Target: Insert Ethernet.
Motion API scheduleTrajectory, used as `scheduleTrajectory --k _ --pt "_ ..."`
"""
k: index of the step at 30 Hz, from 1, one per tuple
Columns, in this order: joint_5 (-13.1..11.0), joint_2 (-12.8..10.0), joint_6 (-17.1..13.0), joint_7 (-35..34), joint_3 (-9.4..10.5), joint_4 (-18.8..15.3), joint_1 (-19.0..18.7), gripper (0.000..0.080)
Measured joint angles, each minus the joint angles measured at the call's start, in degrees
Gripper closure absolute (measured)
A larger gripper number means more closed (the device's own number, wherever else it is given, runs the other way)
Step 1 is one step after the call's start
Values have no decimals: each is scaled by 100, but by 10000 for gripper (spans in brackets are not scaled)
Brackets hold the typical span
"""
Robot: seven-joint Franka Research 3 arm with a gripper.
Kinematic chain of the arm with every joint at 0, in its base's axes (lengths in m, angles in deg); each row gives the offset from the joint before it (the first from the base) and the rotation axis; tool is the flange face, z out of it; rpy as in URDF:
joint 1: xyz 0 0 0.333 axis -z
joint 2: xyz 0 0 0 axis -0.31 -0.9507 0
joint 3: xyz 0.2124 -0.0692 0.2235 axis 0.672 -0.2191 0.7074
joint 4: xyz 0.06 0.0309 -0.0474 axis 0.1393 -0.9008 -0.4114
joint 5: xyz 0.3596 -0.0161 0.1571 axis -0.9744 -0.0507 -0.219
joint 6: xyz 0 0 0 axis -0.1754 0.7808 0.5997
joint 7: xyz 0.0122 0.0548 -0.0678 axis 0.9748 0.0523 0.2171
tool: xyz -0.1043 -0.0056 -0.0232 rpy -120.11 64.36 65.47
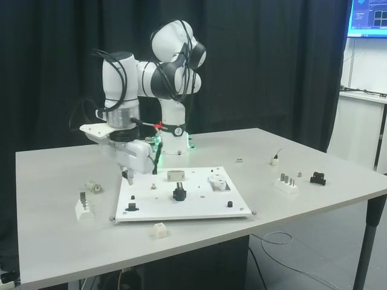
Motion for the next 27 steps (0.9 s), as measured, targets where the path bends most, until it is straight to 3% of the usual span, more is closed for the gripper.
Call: scheduleTrajectory --k 16,27 --pt "-4 -1 -171 -1397 -82 -46 -4 733" --pt "128 -3 -369 -3654 -96 -204 -147 733"
